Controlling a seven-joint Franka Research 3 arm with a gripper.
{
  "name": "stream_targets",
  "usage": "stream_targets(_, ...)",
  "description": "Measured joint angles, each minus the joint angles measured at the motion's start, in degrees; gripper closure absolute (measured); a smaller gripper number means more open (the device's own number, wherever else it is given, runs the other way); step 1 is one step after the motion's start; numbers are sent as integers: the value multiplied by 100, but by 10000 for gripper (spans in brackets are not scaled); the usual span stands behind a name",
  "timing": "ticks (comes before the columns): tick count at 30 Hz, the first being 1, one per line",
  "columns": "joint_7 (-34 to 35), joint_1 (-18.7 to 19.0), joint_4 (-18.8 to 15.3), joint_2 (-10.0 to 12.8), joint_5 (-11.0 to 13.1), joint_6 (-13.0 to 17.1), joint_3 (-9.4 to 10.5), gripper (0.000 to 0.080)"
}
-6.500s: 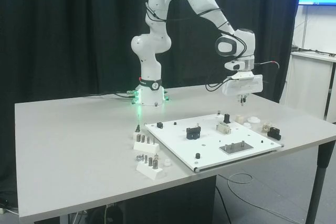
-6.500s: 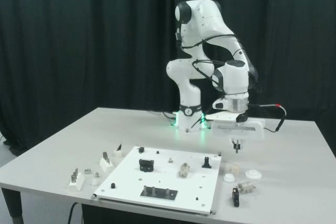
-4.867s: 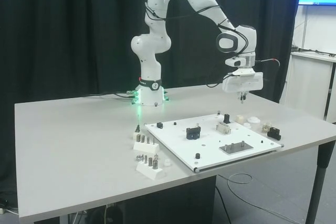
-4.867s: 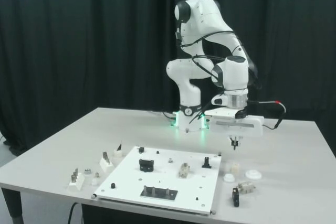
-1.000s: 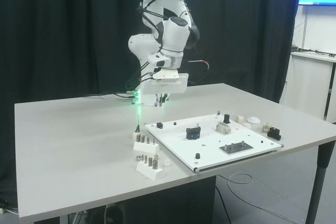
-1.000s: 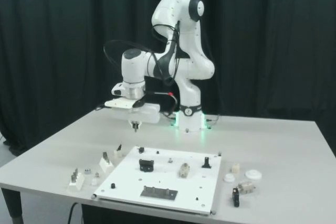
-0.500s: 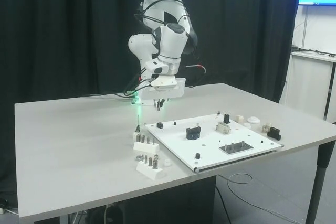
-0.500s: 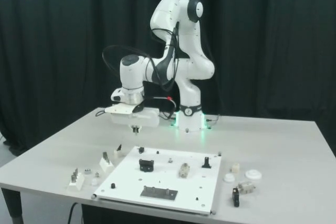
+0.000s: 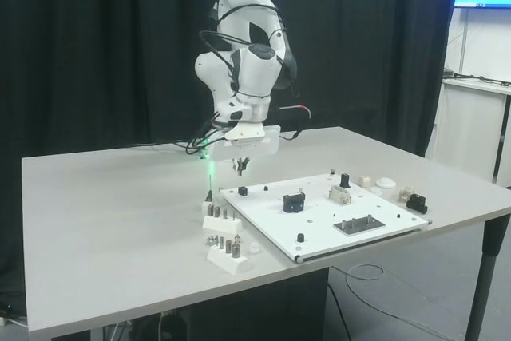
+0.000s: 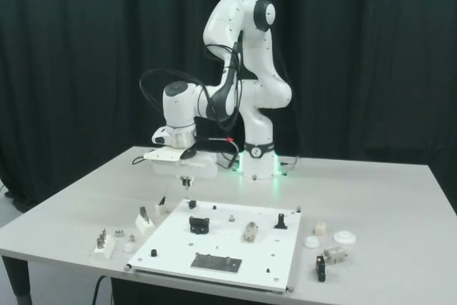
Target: Insert Ethernet.
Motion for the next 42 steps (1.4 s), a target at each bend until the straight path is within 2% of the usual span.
stream_targets(22,-49,151,-56,304,10,323,0,728)
stream_targets(42,-51,149,-56,402,8,394,-18,728)
